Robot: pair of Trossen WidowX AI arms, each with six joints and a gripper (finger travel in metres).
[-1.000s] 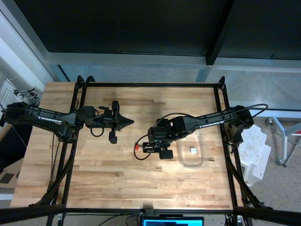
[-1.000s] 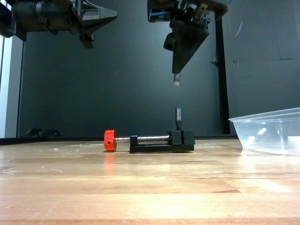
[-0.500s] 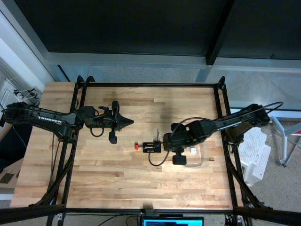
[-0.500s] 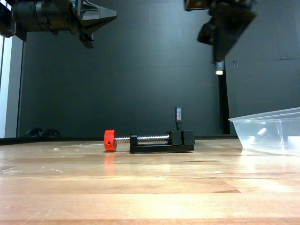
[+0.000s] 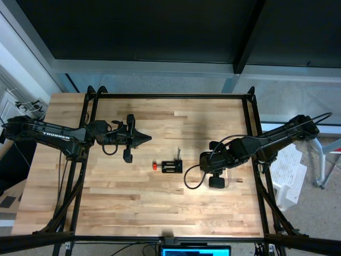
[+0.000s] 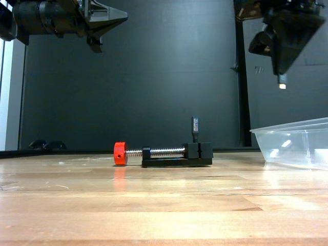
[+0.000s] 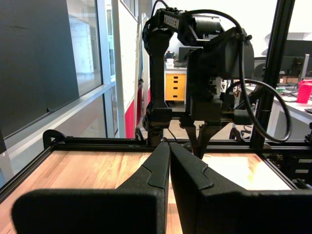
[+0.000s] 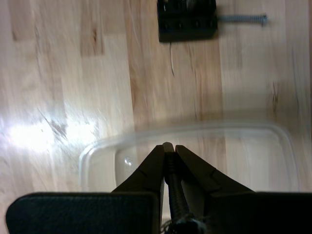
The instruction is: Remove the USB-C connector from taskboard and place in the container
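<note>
The right end effector (image 6: 281, 72) has its fingers clamped on the USB-C connector (image 8: 171, 176), a slim black stick pinched between the pads. In the low view its pale tip pokes out below. It hangs high in the air, well above the container (image 6: 294, 143), over the tray end nearest the taskboard (image 6: 177, 154). The right wrist view looks straight down past the fingertips into the clear tray.

The taskboard sits on the surface (image 5: 133, 208) left of the container, well apart from it, with its red-orange knob (image 6: 120, 153) pointing left. A thin grey pin (image 6: 195, 125) stands upright from its right-hand block. No black plug shows in it.

The left end effector (image 7: 168, 146) has its fingers together and holds nothing. It is parked high over the left side of the surface, well away from the work.

Progress, as judged: the removal looks done, since the connector is off the board and above the tray. What is left is to lower toward the container, let go and pull clear. A release from this height might bounce the plug over the shallow wall, so descending first seems wise.
</note>
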